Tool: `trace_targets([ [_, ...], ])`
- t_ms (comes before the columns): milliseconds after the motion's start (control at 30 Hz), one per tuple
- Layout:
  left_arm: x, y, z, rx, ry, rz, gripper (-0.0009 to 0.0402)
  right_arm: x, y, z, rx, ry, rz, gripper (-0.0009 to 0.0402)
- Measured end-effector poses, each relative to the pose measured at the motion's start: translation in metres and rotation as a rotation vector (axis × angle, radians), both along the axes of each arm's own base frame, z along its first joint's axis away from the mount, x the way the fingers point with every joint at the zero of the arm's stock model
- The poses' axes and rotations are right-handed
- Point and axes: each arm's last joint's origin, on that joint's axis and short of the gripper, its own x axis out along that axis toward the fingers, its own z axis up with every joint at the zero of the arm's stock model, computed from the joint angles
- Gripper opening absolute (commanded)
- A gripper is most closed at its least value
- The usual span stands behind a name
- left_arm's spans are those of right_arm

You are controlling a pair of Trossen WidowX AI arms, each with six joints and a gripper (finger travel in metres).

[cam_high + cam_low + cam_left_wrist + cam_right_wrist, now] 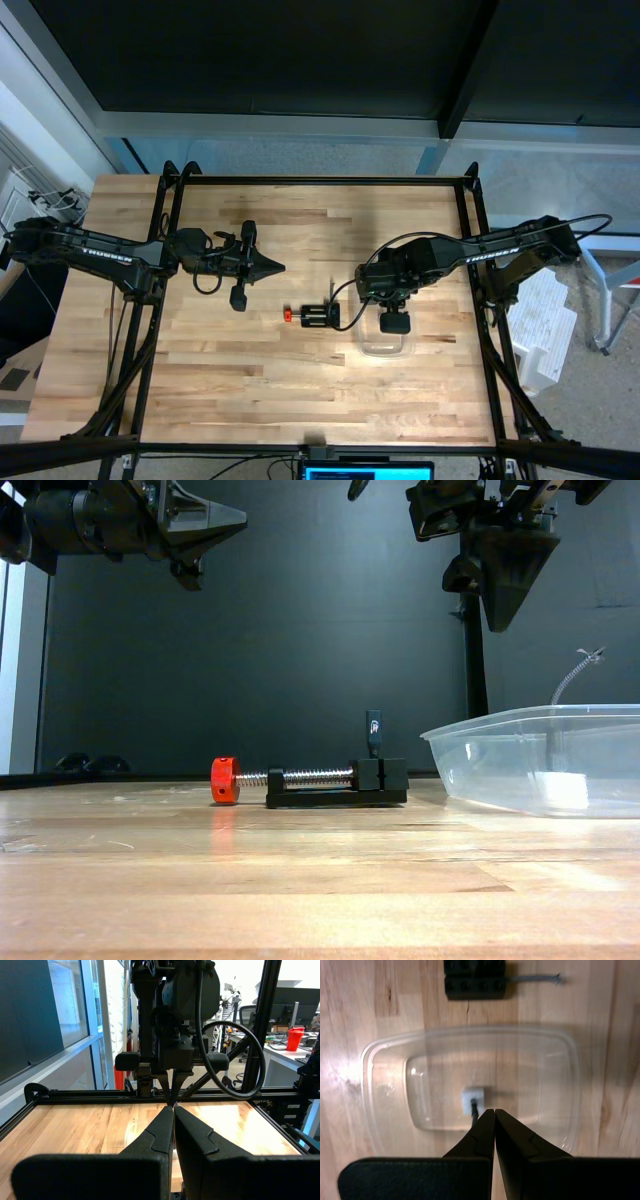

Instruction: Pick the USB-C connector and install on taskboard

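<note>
Two black arms reach inward over the pale wooden table (250, 390) in the high view. The left gripper (272, 267) hangs over the table's left half, pointing right, well apart from everything else. The right gripper (396, 322) points down over the clear plastic rectangular tray (378, 351), right of centre. Just left of the tray lies the taskboard (320, 317), a small black rectangular block with its orange-red knob (287, 315) at the left end.

At table height, the low view has both grippers high above the wood, the right one over the tray. A small black upright piece (373, 730) stands on the taskboard's right end. Inside the tray sits the USB-C connector (562, 790), a small white block, with a thin grey braided cable (572, 680) rising above the rim.

The left wrist view shows the left gripper's fingers pressed together, holding nothing.

The right wrist view shows the right gripper's fingers likewise clenched and empty, above the white connector on the tray floor. The taskboard lies beyond the tray's rim.
</note>
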Motion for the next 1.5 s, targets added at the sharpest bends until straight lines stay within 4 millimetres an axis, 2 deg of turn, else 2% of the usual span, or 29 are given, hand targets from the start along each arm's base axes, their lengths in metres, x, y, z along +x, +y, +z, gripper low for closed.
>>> trace_targets([
  [100,0.0,0.0,0.0,0.0,0.0,0.0,0.0,0.001,0.001,-0.001,-0.003,0.041,-0.001,0.0019],
  [400,0.0,0.0,0.0,0.0,0.0,0.0,0.0,0.005,0.005,-0.012,-0.013,0.119,-0.014,0.0131],
  [567,0.0,0.0,0.0,0.0,0.0,0.0,0.0,0.005,0.006,-0.013,-0.015,0.123,-0.017,0.0169],
  [833,0.0,0.0,0.0,0.0,0.0,0.0,0.0,0.004,0.008,-0.016,-0.015,0.136,-0.031,0.0174],
  [1500,0.0,0.0,0.0,0.0,0.0,0.0,0.0,-0.003,0.014,-0.047,-0.018,0.168,-0.071,0.0175],
])
